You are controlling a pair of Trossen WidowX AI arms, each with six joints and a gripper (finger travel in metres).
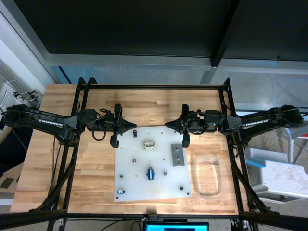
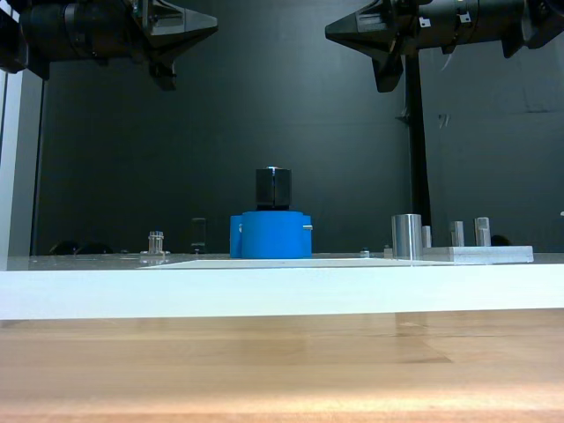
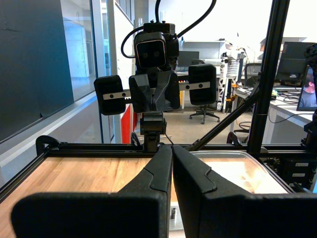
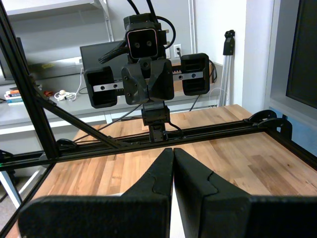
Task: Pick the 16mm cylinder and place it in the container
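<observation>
The 16mm cylinder (image 1: 181, 188) is a stubby round peg standing near the right front corner of the white board (image 1: 130, 185); it looks dark from above and shiny grey in the low view (image 2: 406, 235). To the right of the board, the container (image 1: 208, 177), a clear shallow tray, lies on the wood. My left gripper (image 1: 135, 124) hovers over the board's far left edge, fingers (image 3: 158, 171) pressed together and holding nothing. Facing it over the far right edge, my right gripper (image 1: 167, 124) is likewise shut and empty, its fingers (image 4: 161, 173) touching. Both hang high above the board (image 2: 214, 24) (image 2: 328, 33).
A blue connector piece (image 1: 150, 173) with a black top (image 2: 273, 187) sits mid-board. The grey metal block (image 1: 178, 155) lies to the right, between the right gripper and the container. A white socket (image 1: 148, 144) and small pegs dot the board. A black frame (image 1: 154, 87) rings the table.
</observation>
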